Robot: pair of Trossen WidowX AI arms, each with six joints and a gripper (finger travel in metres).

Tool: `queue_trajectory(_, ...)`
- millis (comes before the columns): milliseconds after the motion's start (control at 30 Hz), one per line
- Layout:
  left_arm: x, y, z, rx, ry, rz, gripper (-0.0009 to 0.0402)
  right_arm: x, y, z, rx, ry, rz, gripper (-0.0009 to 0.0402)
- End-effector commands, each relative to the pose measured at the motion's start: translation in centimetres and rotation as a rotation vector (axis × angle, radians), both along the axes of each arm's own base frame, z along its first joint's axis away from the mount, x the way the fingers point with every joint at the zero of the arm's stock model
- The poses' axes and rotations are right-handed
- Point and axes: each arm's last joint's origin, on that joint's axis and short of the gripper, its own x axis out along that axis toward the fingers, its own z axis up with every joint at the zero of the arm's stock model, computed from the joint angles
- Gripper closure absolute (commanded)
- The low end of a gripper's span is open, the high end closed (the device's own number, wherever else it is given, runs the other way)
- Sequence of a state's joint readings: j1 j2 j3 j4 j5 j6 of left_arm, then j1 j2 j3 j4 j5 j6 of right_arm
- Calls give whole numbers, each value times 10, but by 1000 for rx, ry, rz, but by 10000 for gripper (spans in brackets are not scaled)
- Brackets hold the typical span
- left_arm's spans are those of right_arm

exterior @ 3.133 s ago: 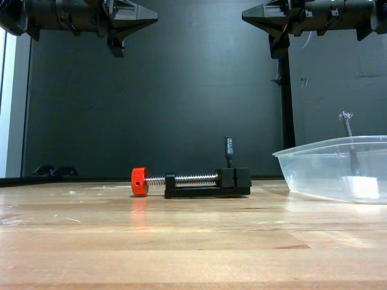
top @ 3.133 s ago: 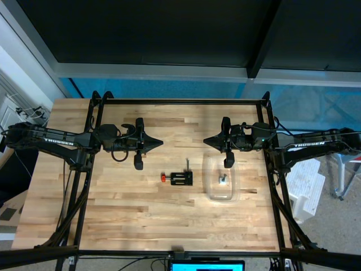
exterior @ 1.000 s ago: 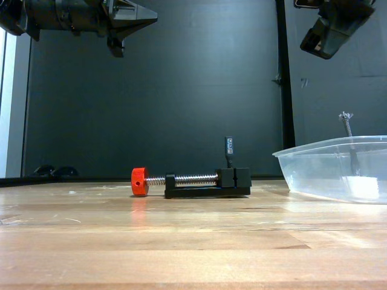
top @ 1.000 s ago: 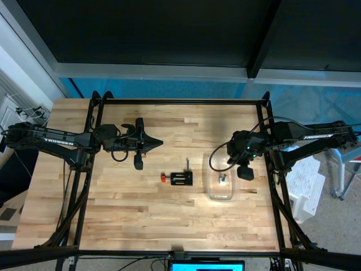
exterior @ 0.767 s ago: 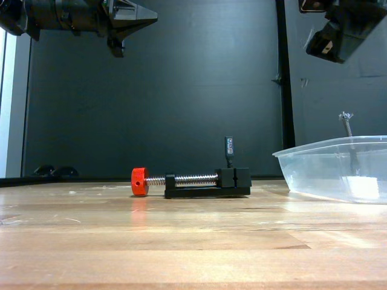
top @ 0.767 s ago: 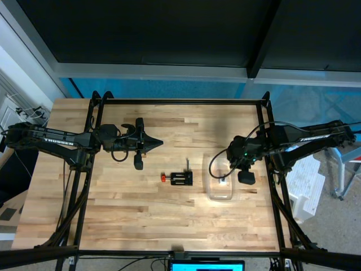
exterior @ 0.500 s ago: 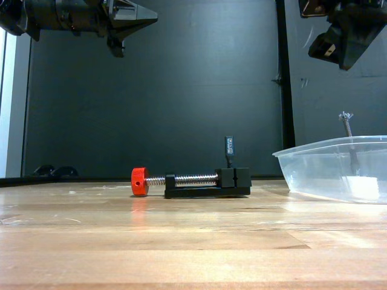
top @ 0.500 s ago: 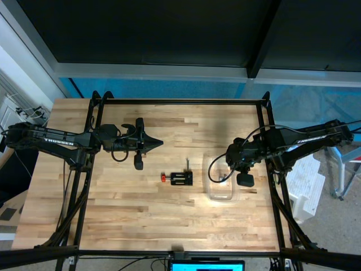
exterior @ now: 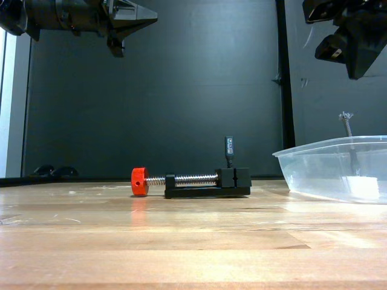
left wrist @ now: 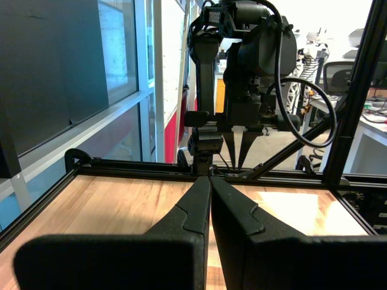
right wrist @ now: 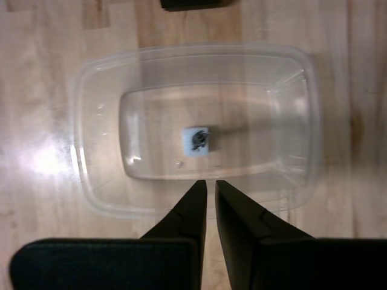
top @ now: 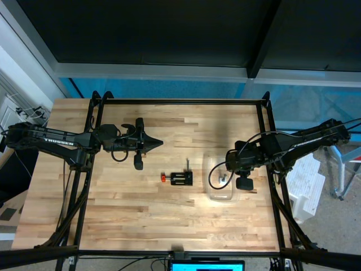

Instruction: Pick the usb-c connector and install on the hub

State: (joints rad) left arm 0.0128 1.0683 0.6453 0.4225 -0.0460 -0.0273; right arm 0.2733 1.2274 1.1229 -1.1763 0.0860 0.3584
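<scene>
I am watching the right gripper (right wrist: pixel 210 182) hanging over the clear plastic tray (right wrist: pixel 97 139) and pointing down into it. In the low view it is hanging high above the tray and is not touching it. Its 2 fingers are almost clenched, with only a thin slit between them, and they are grasping nothing. The usb-c connector (right wrist: pixel 197 139) is sitting in the middle of the tray's floor, a tiny dark piece on top of a small pale square piece (right wrist: pixel 188 151). In the right wrist view the fingertips are showing over the tray's long wall, apart from the connector. The hub (top: pixel 181 179) is lying flat on the wooden table (top: pixel 141 226), just to the left of the tray and not touching it. Its orange-red knob (top: pixel 162 178) is pointing away from the tray, and its thin grey pin (exterior: pixel 228 151) is standing upright at the end nearer the tray. The left gripper (top: pixel 161 143) is hanging high over the left half of the table and pointing inward, well apart from the hub. Its 2 fingers are pressing together and are holding nothing.
</scene>
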Motion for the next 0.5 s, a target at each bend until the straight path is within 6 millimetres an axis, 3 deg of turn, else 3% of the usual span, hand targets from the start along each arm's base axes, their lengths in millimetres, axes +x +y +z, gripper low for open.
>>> queue_trajectory(33, 0, 0, 0, 0, 0, 0, 393, 2, 1, -2, -7, 10, 3, 346)
queue_trajectory(500, 0, 0, 0, 0, 0, 0, 393, 4, 3, -5, -32, 20, 2, 246)
